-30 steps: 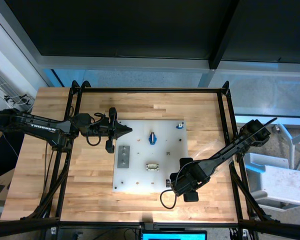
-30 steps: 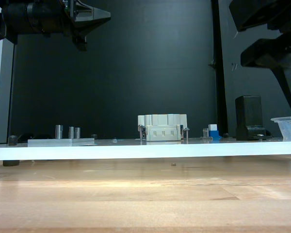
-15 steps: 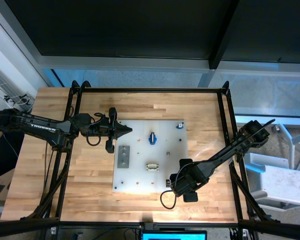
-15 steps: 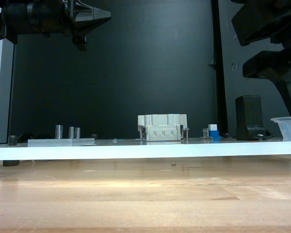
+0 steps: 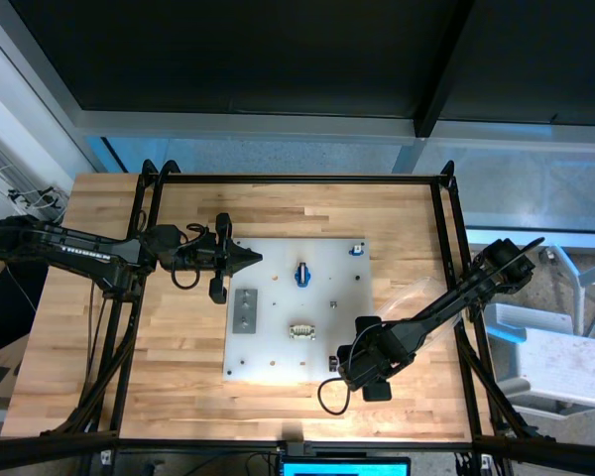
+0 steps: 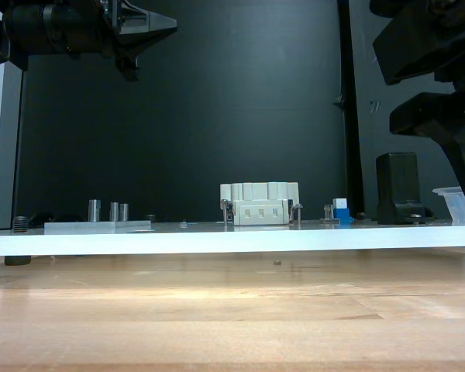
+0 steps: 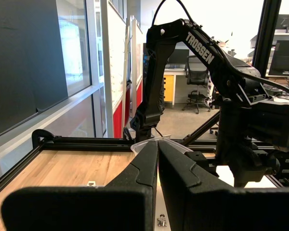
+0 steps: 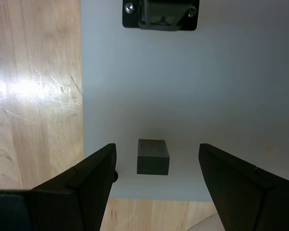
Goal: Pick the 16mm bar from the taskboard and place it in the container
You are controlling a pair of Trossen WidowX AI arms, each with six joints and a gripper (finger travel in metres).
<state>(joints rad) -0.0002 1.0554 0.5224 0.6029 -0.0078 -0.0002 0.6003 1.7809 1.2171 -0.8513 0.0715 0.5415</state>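
The 16mm bar [image 8: 153,156], a small dark grey stub, stands on the white taskboard [image 8: 207,86] near its corner. My right gripper [image 8: 156,150] is open, one finger [image 8: 94,178] on each side of the bar and not touching it. From above, this gripper [image 5: 345,355] hovers over the near right part of the taskboard [image 5: 278,347] and hides the bar. The clear container [image 5: 416,307] lies right of the board, partly under the right arm. My left gripper [image 5: 253,258] is shut and empty, held high over the board's far left edge.
A black part [image 8: 160,14] with screws sits just beyond the bar and shows as a tall block [image 6: 396,188] in the low view. On the board are a grey block [image 5: 244,309], a blue piece [image 5: 301,274] and a white connector [image 5: 300,330]. Black frame rails [image 5: 443,258] border the table.
The right gripper has come down slightly and shifted a little over the board's near right corner. The left arm has not moved.
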